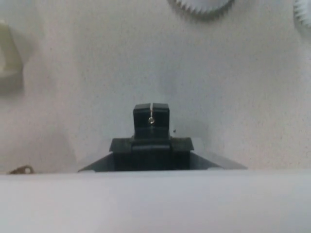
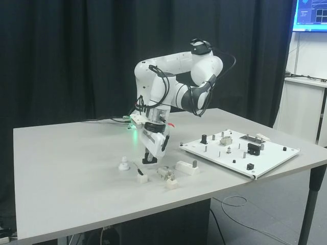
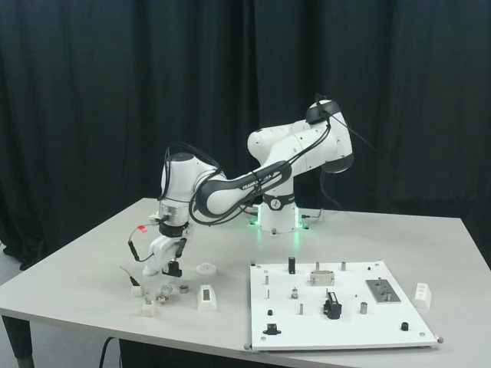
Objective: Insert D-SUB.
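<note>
My gripper hangs just above the table, left of the white board. In the wrist view its black fingertips stand pressed together, with only a thin bright seam between them. I cannot make out any part between them. A small grey connector-like part lies on the table a little in front of the gripper, apart from it. The white board carries several black and grey fixtures. I cannot pick out the D-SUB socket among them.
A white gear disc lies near the gripper. White blocks and a white piece with a black wire lie near the table's front edge. The arm's base glows green.
</note>
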Tool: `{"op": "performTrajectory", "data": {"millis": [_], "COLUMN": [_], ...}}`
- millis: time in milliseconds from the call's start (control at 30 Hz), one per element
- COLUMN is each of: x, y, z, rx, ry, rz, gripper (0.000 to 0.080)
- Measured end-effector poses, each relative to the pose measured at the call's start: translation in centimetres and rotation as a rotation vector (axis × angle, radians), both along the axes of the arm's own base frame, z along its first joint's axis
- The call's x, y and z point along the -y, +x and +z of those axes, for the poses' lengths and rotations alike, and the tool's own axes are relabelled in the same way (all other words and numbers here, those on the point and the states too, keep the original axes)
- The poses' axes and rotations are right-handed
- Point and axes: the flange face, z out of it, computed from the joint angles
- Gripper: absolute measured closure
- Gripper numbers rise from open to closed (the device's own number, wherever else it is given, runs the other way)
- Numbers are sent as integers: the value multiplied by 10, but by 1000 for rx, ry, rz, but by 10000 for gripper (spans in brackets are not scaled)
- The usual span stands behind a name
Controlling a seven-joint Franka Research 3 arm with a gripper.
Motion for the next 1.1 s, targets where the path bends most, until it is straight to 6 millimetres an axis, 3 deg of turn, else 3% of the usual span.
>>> {"op": "performTrajectory", "data": {"millis": [333,567,833,1100], "x": [-4,-23,-65,-122], "y": [6,21,51,80], "z": [5,11,23,32], "rx": [2,15,30,44], "ry": [-2,14,45,58], "rz": [63,138,271,414], "gripper": [649,649,649,649]}}
